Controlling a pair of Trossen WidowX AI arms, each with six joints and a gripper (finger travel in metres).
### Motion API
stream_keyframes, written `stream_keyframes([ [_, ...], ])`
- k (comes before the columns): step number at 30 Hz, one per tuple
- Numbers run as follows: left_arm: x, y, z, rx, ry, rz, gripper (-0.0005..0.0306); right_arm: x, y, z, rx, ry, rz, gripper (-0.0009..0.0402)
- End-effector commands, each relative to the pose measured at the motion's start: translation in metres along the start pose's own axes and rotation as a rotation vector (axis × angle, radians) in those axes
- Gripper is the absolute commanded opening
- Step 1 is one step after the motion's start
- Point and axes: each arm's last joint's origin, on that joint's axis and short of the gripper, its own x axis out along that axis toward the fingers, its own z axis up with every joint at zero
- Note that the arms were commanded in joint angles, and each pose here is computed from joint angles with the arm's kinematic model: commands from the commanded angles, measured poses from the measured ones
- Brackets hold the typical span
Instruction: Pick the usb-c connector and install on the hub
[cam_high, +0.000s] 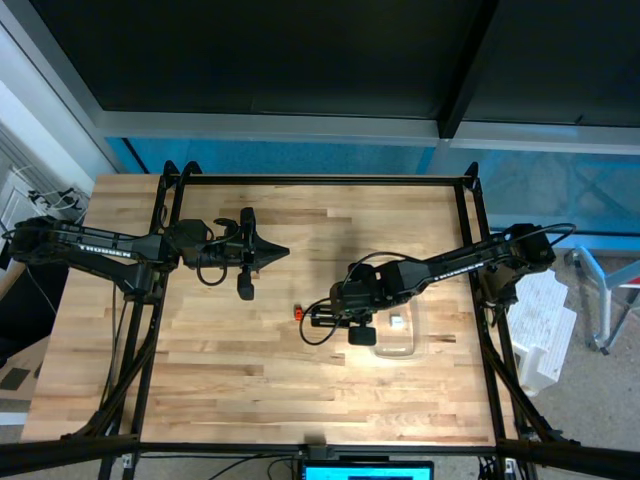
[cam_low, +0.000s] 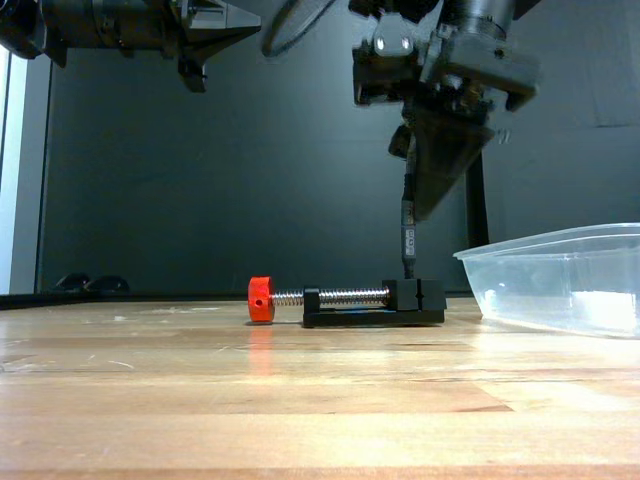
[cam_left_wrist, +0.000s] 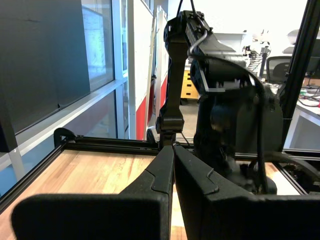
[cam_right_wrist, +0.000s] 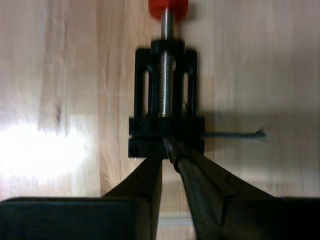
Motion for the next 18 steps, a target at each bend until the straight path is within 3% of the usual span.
stream_keyframes([
  [1,0.000,0.000,0.000,0.000,-0.001,0.000,0.0000,-0.008,-0.001,0.002,0.001,-0.025,-0.001,0.0102],
  [10,0.000,0.000,0.000,0.000,-0.001,0.000,0.0000,-0.038,-0.006,-0.004,0.011,-0.060,0.005,0.0163],
  [14,0.000,0.000,0.000,0.000,0.000,0.000,0.0000,-0.053,-0.008,-0.008,0.012,-0.078,0.009,0.0171],
  [18,0.000,0.000,0.000,0.000,0.000,0.000,0.0000,-0.055,-0.010,-0.013,0.011,-0.070,0.007,0.0174],
])
